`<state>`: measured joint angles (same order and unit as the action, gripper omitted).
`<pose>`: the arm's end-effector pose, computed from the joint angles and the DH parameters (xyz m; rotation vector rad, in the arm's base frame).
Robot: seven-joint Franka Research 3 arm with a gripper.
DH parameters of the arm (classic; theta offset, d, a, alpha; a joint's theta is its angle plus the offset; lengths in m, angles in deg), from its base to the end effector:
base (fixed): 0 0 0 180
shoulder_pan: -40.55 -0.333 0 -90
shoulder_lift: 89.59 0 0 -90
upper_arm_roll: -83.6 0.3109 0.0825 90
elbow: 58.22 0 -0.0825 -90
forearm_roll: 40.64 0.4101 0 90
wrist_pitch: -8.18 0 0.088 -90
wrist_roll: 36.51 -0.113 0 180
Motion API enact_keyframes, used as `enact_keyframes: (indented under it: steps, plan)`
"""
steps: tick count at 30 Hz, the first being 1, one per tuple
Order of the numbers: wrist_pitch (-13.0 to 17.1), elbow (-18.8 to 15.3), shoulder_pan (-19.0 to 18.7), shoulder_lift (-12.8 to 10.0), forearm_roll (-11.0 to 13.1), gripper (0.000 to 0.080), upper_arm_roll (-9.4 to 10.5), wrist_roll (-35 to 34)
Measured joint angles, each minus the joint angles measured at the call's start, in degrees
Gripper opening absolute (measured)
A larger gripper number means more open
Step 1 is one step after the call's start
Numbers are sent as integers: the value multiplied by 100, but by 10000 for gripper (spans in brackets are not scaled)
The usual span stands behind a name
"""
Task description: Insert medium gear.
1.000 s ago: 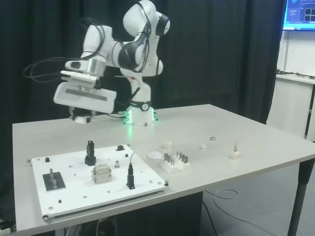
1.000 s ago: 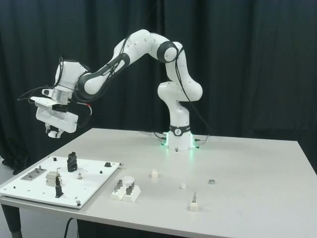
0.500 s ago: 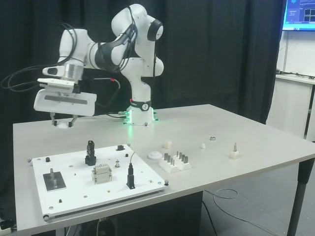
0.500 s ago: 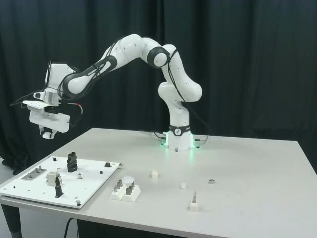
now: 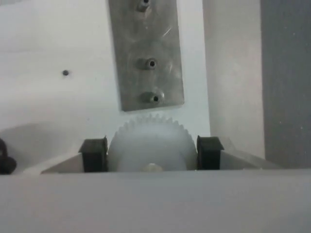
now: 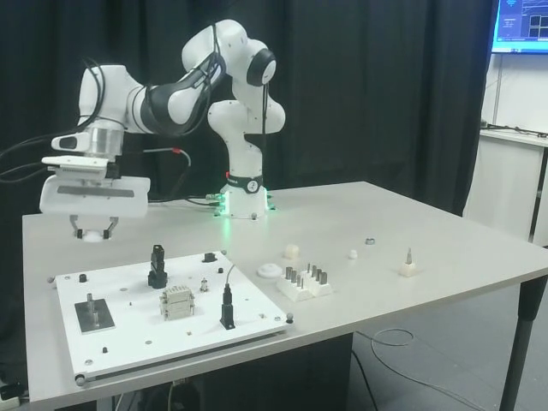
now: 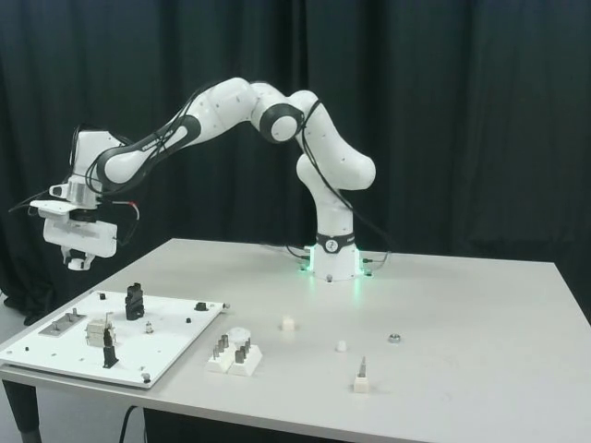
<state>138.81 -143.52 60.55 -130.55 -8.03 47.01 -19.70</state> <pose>0.4951 -0.5644 0.3102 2.7745 -1.2619 0.3605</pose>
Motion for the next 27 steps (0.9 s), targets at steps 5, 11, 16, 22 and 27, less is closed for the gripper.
enact_keyframes:
  steps: [5, 11, 16, 22, 27]
  plan:
    - [-84, 347, 126, -303, 146, 397, 31, 56]
    - [-214, 763, 280, -630, 265, 397, 95, 70]
    - [-325, 1081, 389, -874, 340, 397, 139, 77]
    - [-470, 1413, 480, -1136, 423, 397, 167, 77]
    - [-538, 1639, 530, -1330, 529, 397, 171, 77]
